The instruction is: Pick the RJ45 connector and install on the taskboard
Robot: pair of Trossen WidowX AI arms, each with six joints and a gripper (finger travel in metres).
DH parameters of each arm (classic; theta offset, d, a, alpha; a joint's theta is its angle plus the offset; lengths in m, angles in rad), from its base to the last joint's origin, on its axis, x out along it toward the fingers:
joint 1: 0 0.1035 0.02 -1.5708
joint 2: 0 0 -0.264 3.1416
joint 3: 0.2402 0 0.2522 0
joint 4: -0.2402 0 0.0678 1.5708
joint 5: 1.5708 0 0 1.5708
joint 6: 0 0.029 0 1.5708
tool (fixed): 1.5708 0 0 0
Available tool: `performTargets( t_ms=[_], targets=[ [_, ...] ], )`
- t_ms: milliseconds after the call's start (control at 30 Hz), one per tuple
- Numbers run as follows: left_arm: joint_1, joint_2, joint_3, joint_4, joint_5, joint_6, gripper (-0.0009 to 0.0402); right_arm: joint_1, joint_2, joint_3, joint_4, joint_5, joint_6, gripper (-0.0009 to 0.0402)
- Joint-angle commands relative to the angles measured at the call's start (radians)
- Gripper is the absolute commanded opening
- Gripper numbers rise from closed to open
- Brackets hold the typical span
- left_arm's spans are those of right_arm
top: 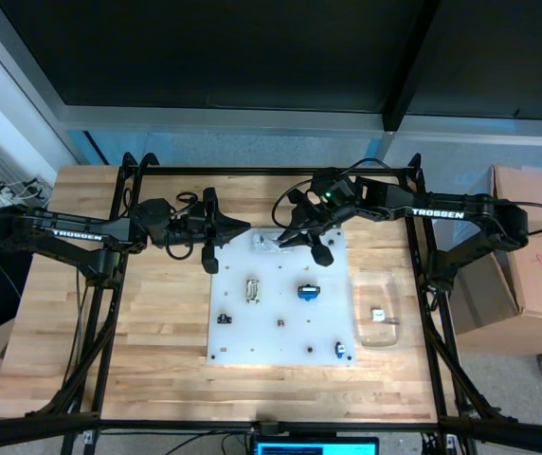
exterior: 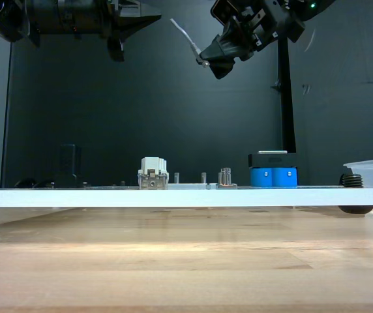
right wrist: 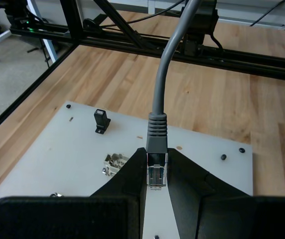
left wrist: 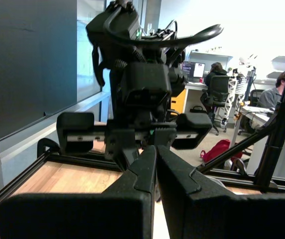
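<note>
I see my right hand (exterior: 204, 60) up high, well above the white taskboard (top: 252, 343). It is clamped on the RJ45 connector (right wrist: 157, 175). The clear plug sits tight between the two black fingers, and its tip points down at the board. It is not touching the board and it is not in any seat. A gray cable (right wrist: 165, 64) comes out of the back of the plug, goes up and bends away. From above, this hand is over the far edge of the board, near the middle.

My left hand (left wrist: 156, 149) is up high too, just past the board's far left corner. Its two fingers are pressed together and they hold nothing. It points across at the right arm, and the two hands are near each other but do not touch.

The board lies flat on the wooden counter (top: 157, 332). On it I see a gray socket block (top: 251, 289), a blue part (top: 308, 292) and a small black bracket (right wrist: 100, 121). To the right of the board there is a clear tray (top: 382, 343) with one small white piece (top: 378, 314) in it. A cardboard box (top: 536, 246) stands past the right edge of the counter.
</note>
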Motion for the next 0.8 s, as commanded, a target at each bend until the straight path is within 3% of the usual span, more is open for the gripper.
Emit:
performTargets(
  t_ms=[33,100,333,467,800],
  targets=[
    [0.0,0.0,0.0,-0.007,0.02,0.002,0.0,0.0,0.016,0.0,0.045,-0.003,0.002,0.0004],
    [0.0,0.006,0.0,-0.005,0.048,0.023,0.0,-0.002,0.016,0.0,0.068,-0.004,0.003,0.0004],
    [0.0,0.009,0.0,0.006,0.05,0.025,0.003,-0.015,0.015,0.0,0.096,-0.034,0.01,0.0004],
    [0.0,0.009,0.0,0.006,0.05,0.018,0.0077,-0.019,0.015,0.0,0.11,-0.116,0.012,0.0002],
    [-0.001,0.009,0.0,0.085,0.065,-0.01,0.0151,-0.019,0.015,0.0,0.119,-0.1,0.011,0.0]
  ],
)
